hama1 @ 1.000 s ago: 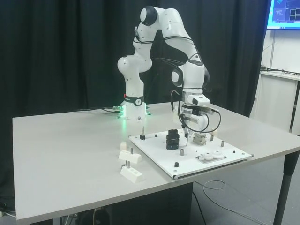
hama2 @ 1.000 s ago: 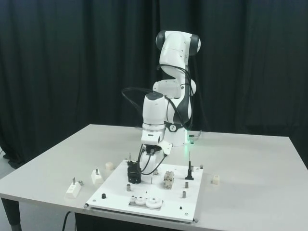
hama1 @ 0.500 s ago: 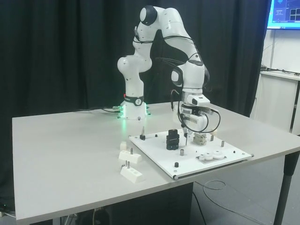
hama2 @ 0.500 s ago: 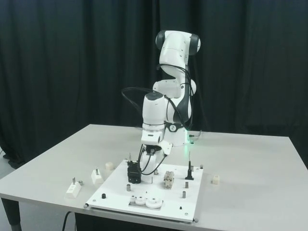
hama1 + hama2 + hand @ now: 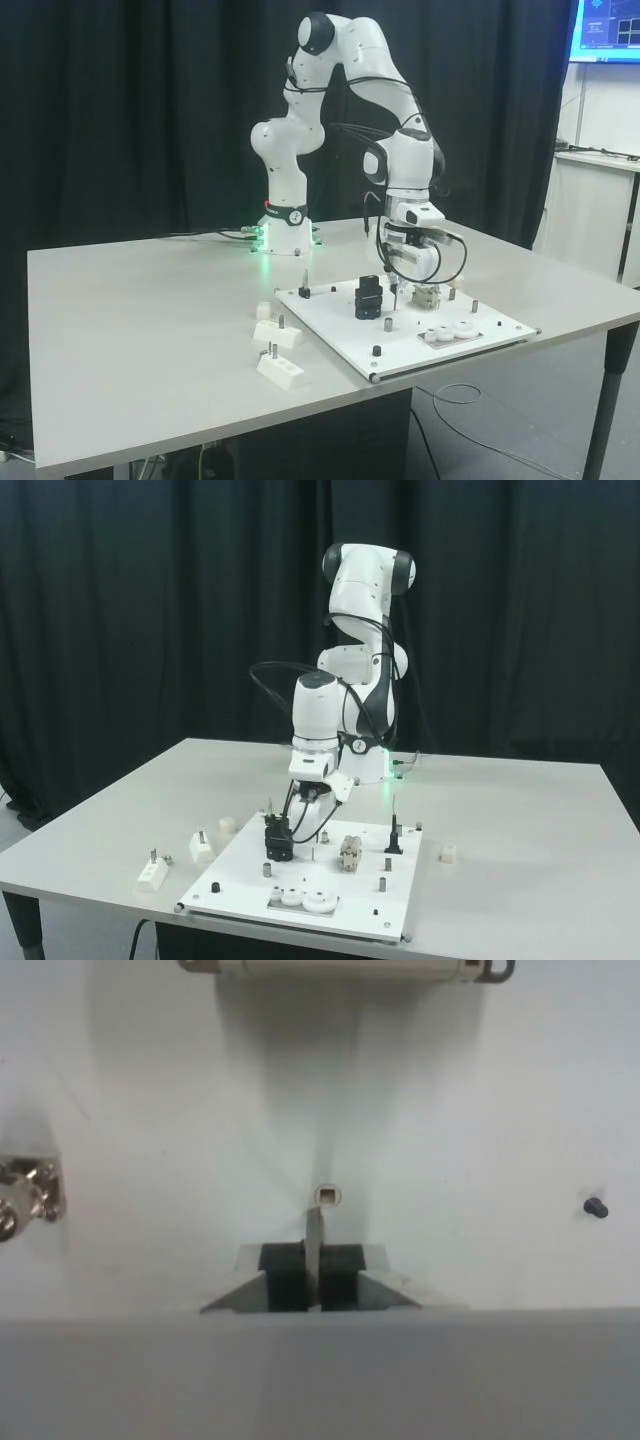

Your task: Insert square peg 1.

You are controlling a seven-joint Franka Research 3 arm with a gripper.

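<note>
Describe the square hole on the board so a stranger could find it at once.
Start at the white board on the grey table, then find the tool hanging over its middle. Just past the tip of the thin peg it holds is the hole: a small square opening in a round collar, flush with the board while its neighbours stick up.

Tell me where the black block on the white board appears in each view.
Wrist view: the black block is not in it.
First room view: black block, just left of the gripper.
Second room view: black block, left of the gripper.
Shared landmark: the white board.
</note>
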